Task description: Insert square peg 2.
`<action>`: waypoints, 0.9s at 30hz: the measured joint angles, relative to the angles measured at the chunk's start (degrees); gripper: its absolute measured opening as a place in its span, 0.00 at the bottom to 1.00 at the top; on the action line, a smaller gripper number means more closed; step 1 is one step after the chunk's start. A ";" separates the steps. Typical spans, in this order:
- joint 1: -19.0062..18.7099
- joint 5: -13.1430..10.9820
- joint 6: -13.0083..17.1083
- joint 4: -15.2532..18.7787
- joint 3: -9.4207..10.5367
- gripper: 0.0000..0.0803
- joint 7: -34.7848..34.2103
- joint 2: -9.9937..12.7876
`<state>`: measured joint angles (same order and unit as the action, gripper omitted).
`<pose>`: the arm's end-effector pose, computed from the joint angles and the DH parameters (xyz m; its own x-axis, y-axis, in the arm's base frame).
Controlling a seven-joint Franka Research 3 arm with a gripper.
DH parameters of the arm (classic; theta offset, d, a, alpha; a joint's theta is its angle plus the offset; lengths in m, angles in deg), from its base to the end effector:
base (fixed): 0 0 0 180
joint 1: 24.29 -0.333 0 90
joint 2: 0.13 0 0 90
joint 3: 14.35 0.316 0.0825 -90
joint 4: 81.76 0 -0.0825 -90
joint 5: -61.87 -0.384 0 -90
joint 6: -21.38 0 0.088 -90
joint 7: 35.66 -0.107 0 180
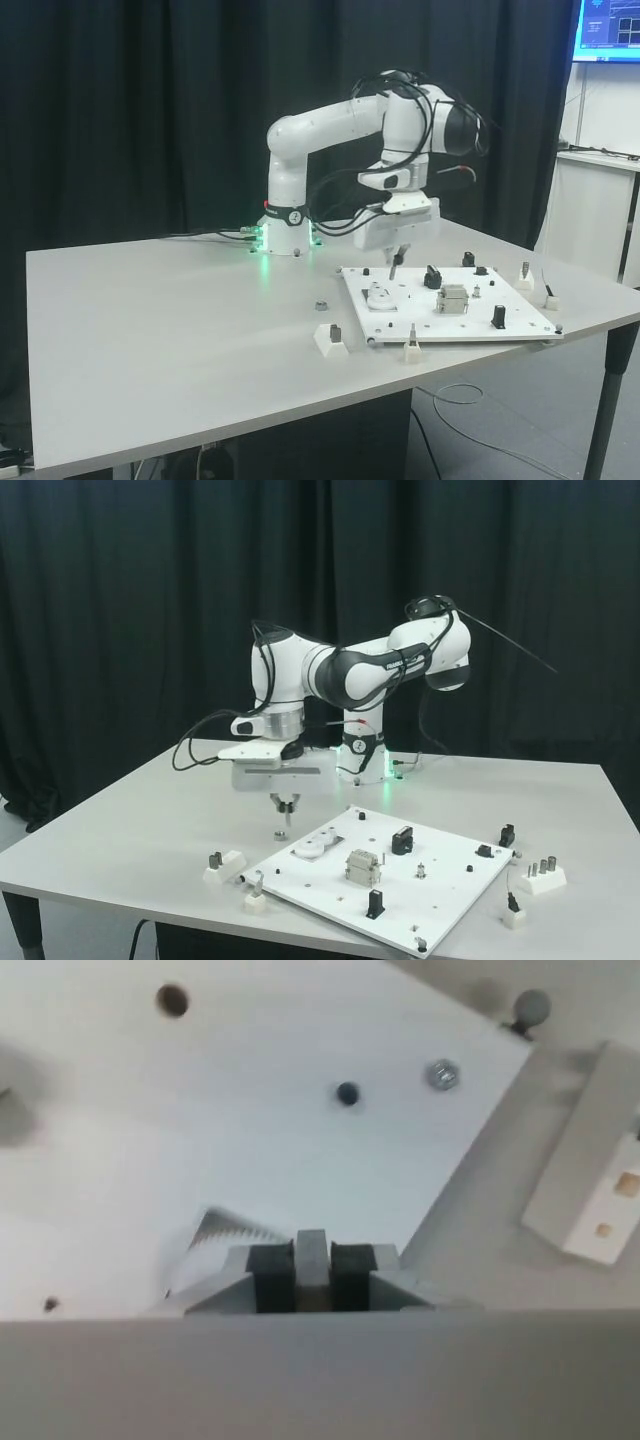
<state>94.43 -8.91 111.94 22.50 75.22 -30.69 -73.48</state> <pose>0.6116 -0.0355 0.3113 0.7918 -0.6080 -0.0581 -0.6062 -0.7939 0.0466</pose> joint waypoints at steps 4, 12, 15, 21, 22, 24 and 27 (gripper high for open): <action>-0.01 0.47 -2.07 -0.98 -0.14 0.09 1.61 0.00; -0.04 0.08 -6.24 -1.84 -0.18 0.09 -0.71 0.25; -0.19 -0.78 -7.68 -1.89 -0.19 0.09 -3.32 0.40; -1.17 -2.14 -9.66 -1.89 -0.19 0.09 -9.86 0.57; -1.45 -2.31 -9.97 -1.89 -0.19 0.09 -10.96 0.60; -2.05 -2.54 -10.50 -1.88 -0.19 0.09 -12.58 0.63; -3.09 -2.60 -11.13 -1.85 -0.19 0.09 -14.56 0.64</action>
<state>91.34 -11.51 100.81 20.65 75.03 -45.25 -72.85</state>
